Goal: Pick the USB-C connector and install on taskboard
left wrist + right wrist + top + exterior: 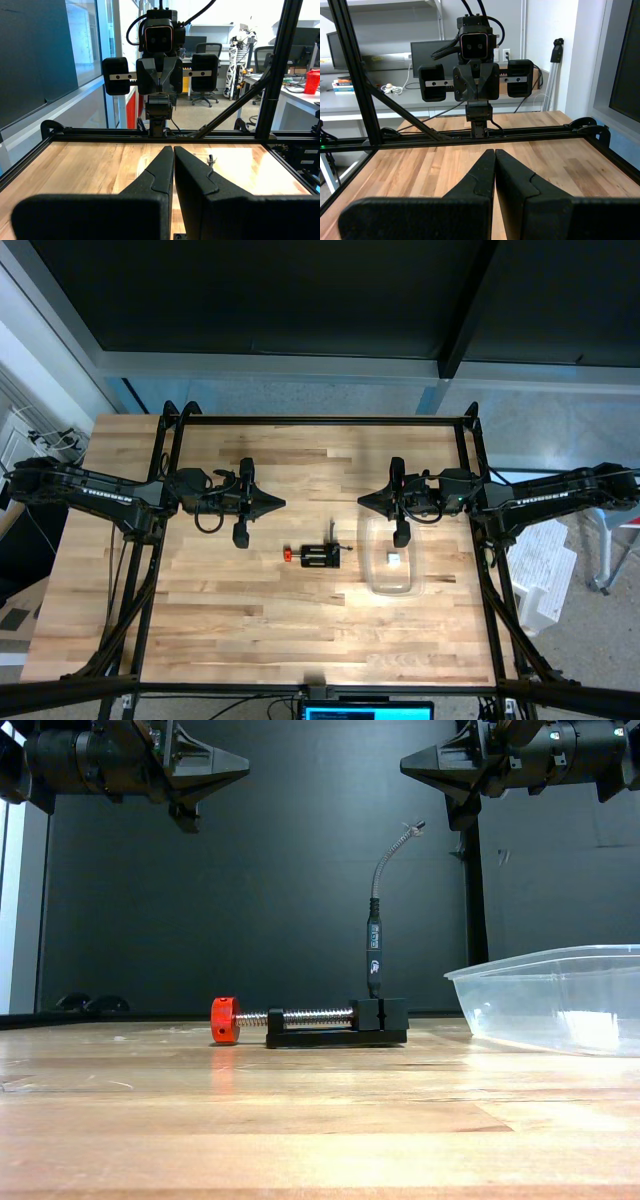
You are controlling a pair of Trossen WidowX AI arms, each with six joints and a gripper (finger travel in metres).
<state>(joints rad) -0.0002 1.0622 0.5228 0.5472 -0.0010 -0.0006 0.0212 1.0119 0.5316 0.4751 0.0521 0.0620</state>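
The taskboard (320, 557) (336, 1023), a small black block with a red-orange knob (225, 1020) on a threaded screw, lies at mid-table. A thin dark plug with a bent grey stub, the USB-C connector (373, 952) (331, 531), stands upright in the block's right end, and nothing holds it. My left gripper (281, 504) (246, 762) (173, 148) hovers high, left of and behind the block, shut and empty. Opposite it, my right gripper (361, 502) (404, 763) (494, 151) hangs at the same height, also shut and empty. The two tips point at each other.
A clear plastic tray (392, 587) (560, 995) sits right of the block with a small white square piece (394, 558) inside. A tiny dark bit (347, 547) shows just right of the block. The black frame rails (320, 421) ring the wooden table.
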